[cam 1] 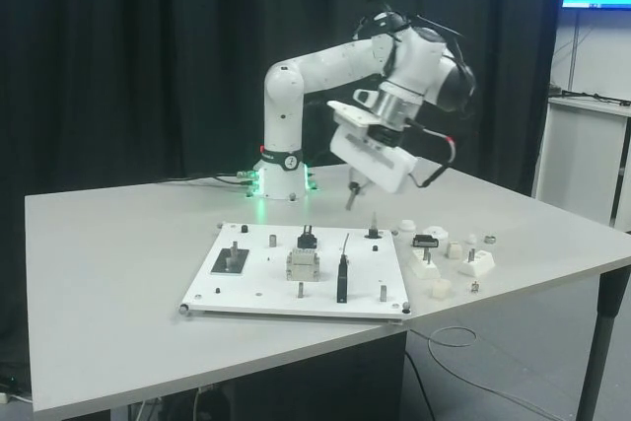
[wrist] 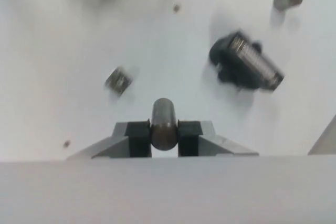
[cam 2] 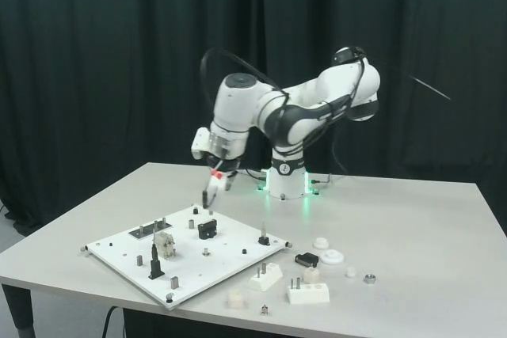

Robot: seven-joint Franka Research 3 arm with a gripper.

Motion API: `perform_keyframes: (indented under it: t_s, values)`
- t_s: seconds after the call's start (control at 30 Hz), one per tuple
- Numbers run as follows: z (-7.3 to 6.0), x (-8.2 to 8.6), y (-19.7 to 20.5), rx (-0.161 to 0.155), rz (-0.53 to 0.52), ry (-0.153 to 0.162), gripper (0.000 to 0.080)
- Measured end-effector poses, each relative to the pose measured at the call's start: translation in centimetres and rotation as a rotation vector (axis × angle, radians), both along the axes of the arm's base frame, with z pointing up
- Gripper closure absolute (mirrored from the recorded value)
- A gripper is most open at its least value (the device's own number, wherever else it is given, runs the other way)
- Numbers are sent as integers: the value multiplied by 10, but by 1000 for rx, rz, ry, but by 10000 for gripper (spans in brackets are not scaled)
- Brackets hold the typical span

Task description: Insert round peg 3.

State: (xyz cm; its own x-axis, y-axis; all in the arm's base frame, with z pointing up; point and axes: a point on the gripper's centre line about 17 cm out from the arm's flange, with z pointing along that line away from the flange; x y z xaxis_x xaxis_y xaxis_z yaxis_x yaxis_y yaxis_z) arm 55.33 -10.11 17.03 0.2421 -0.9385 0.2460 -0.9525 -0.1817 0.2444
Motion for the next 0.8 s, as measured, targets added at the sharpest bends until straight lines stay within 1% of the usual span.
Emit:
perform_keyframes:
  t_s: [0.2, 0.37, 0.6, 0.8]
  values:
    - [-4, -17, -38, 14, 23, 9, 698]
    - [-9, -31, -70, 22, 35, 5, 698]
    - [-17, -48, -117, 21, 45, -20, 698]
    - [-21, -54, -154, 13, 68, -51, 698]
